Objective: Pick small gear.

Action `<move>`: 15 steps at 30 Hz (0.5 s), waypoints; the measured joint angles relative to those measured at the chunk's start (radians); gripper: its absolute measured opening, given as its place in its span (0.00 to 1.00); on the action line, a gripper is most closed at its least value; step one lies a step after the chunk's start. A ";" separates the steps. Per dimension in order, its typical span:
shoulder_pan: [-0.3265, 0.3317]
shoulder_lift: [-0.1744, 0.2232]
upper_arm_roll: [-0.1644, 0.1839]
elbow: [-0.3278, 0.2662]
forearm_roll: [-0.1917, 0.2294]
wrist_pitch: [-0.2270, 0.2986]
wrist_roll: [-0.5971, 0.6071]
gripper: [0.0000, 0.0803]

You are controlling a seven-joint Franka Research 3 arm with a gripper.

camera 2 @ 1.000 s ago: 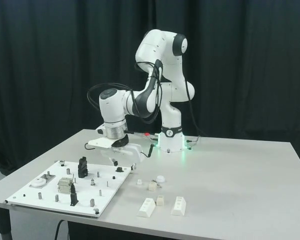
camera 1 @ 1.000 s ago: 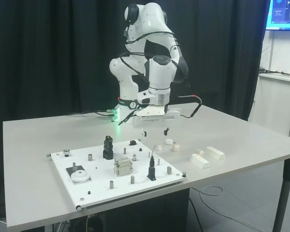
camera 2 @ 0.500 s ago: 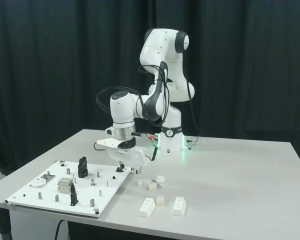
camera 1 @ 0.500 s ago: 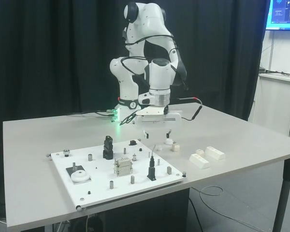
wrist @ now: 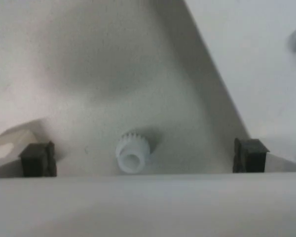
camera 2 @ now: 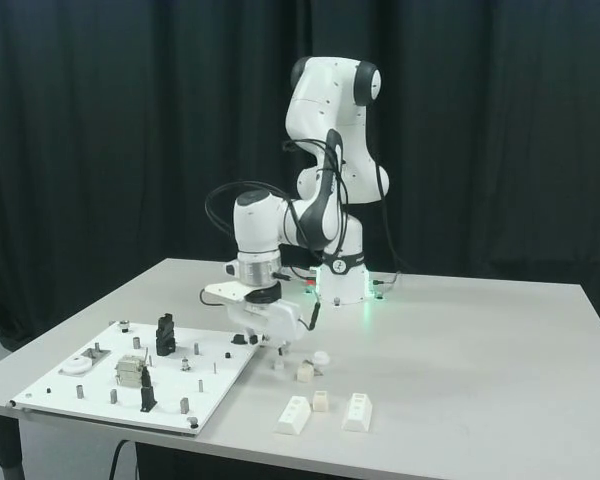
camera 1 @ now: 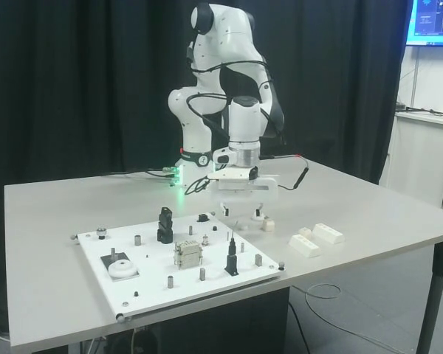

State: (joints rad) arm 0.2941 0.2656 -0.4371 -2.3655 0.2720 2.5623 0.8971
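Wrist view: small gear (wrist: pixel 132 152) between open jaws

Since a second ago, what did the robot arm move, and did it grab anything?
The gripper moved off the white board toward the loose parts and came down low over the table. Now the small gear sits between its open fingers, not grabbed yet. The board, its pieces and the white blocks stayed where they were.
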 joint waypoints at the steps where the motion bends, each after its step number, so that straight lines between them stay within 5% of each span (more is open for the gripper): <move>1: 0.002 0.000 0.000 -0.003 0.000 0.004 0.005 1.00; 15: 0.028 0.011 0.000 -0.031 0.000 0.049 0.015 1.00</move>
State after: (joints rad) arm 0.3218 0.2771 -0.4370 -2.3967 0.2721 2.6109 0.9120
